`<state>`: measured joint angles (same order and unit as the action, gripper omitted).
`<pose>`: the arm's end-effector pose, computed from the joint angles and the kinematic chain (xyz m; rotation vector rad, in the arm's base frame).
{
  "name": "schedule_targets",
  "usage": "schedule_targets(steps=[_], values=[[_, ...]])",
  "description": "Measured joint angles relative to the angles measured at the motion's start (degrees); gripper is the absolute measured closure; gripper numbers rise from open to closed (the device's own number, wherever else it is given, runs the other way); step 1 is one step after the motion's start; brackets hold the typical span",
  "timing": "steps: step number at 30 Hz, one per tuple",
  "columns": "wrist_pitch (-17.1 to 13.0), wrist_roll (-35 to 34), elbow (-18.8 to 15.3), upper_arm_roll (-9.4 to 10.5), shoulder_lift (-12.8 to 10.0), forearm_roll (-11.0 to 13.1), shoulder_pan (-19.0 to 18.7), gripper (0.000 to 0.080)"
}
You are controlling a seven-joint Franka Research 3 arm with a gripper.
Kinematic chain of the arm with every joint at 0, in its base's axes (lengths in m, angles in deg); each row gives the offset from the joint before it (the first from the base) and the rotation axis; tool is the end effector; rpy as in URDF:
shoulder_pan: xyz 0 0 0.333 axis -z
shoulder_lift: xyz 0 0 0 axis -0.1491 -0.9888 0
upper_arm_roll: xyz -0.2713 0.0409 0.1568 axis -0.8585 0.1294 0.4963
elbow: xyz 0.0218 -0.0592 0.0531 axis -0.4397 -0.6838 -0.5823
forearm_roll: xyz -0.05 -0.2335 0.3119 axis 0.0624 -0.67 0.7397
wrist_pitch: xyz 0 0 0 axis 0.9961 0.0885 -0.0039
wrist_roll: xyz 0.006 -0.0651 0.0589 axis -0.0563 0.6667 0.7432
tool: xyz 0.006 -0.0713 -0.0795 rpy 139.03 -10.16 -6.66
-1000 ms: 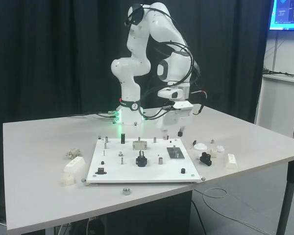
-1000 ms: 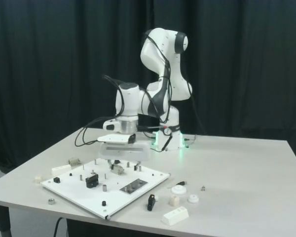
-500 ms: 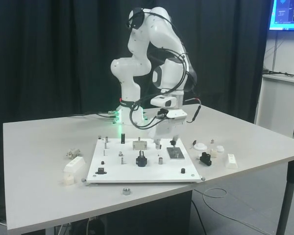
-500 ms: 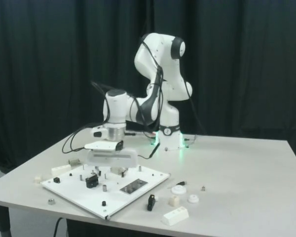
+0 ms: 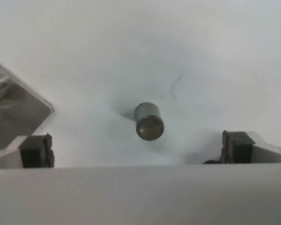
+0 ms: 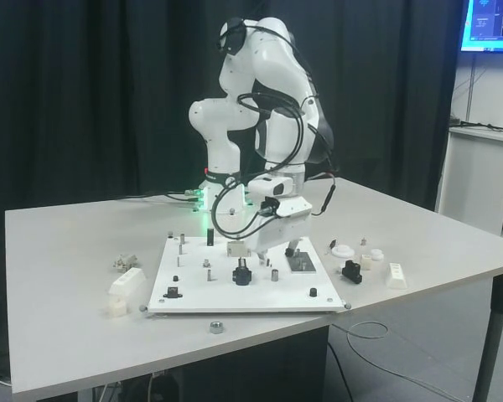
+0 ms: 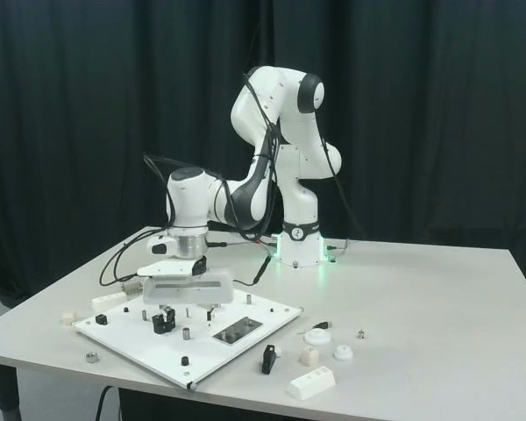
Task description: Remove round peg 4.
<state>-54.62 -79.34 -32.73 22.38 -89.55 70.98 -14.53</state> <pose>0.6163 -0.1391 0.2432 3.0293 -0.6504 0.0528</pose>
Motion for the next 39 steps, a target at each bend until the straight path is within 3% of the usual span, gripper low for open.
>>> schedule_targets(steps=[15, 31, 39], values=[[0.9, 2.6, 0.4, 0.15, -1.8, 0.6, 0.3, 0.0003], [-2.4, 2.6, 1.2, 0.47, -3.8, 1.0, 0.4, 0.0003], [-2.5, 2.6, 2.5, 0.48, -5.1, 1.1, 0.7, 0.0003]])
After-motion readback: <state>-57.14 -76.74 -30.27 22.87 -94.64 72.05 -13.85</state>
